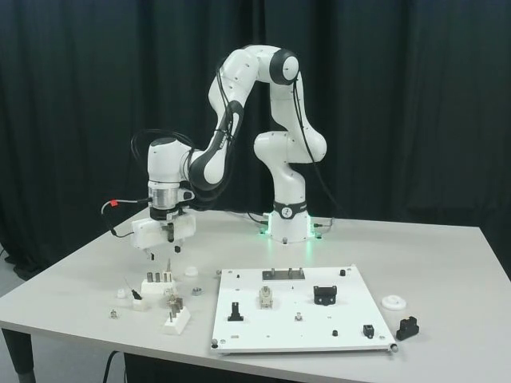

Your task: Pick Ethernet.

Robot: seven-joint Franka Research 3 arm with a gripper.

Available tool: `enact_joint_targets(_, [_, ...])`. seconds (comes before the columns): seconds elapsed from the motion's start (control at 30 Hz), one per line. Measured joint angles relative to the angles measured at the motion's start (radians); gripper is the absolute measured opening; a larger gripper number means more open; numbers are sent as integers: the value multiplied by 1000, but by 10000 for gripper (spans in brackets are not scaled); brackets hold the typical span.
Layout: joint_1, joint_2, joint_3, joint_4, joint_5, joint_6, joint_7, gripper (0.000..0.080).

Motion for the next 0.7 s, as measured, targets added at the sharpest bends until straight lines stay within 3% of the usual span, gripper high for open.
enact_joint_targets(0.4, [43, 39, -24, 0, 64, 35, 21, 800])
enact_joint_targets(0.7, [132, 98, -94, 0, 130, 74, 21, 800])
